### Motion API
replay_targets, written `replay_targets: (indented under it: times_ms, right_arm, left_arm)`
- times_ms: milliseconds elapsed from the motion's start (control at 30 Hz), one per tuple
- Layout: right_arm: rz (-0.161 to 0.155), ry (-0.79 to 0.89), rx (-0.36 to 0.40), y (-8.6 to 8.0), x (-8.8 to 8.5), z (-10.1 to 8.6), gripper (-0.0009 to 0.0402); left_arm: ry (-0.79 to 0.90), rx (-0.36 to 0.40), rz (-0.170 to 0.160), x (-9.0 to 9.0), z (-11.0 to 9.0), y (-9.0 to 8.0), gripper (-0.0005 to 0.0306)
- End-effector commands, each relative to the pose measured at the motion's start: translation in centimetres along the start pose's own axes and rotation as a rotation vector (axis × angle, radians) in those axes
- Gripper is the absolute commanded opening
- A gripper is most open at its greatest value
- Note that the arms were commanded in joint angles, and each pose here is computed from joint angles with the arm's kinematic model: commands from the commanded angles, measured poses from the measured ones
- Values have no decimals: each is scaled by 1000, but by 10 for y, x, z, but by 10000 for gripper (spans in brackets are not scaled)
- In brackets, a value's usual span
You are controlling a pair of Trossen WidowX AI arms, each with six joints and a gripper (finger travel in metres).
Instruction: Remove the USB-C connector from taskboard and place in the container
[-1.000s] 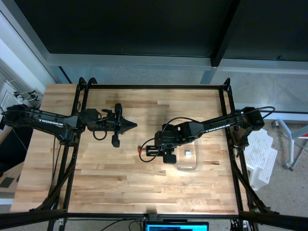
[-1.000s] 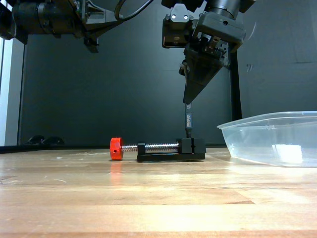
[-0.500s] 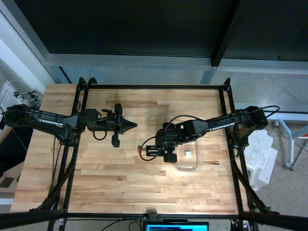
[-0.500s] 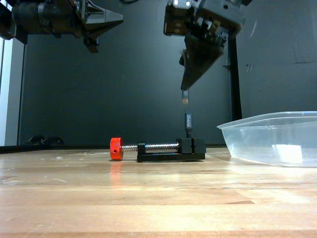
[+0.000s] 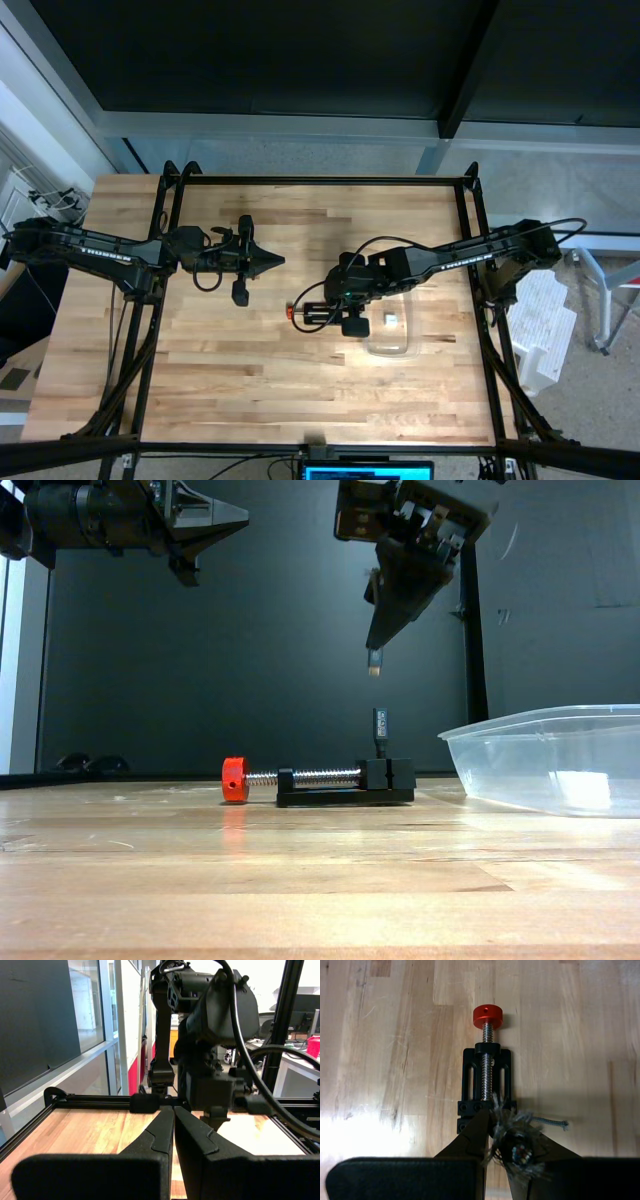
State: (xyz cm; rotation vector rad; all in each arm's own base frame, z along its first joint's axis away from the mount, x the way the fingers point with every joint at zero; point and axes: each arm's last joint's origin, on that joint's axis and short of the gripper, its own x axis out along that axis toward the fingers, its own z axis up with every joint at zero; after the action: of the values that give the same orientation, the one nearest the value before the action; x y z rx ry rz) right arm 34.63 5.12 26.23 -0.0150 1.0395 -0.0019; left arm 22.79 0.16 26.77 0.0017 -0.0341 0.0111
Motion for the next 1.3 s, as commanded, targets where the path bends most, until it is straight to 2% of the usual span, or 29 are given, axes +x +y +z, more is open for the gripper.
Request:
replay_targets:
  times_ms: [33,233,567,933,1167,1300]
  right_arm:
    - [-1,23,-3,0,-7,-5,0]
    - [0,30,-5,-1,-17,-19,0]
    - [11,51,-30,1,-30,-56,0]
    - [4,114,3,-2,-29,-94,0]
    - [-1,159,3,-3,-26,-112,1]
    - [-10,186,-13,0,-21,-120,14]
  left_arm:
    - [0,0,0,0,0,0,0]
    - [0,0,0,0,0,0,0]
    - [0,0,0,0,0,0,0]
    - [0,0,0,0,0,0,0]
    - [0,0,0,0,0,0,0]
    - [0,0,0,0,0,0,0]
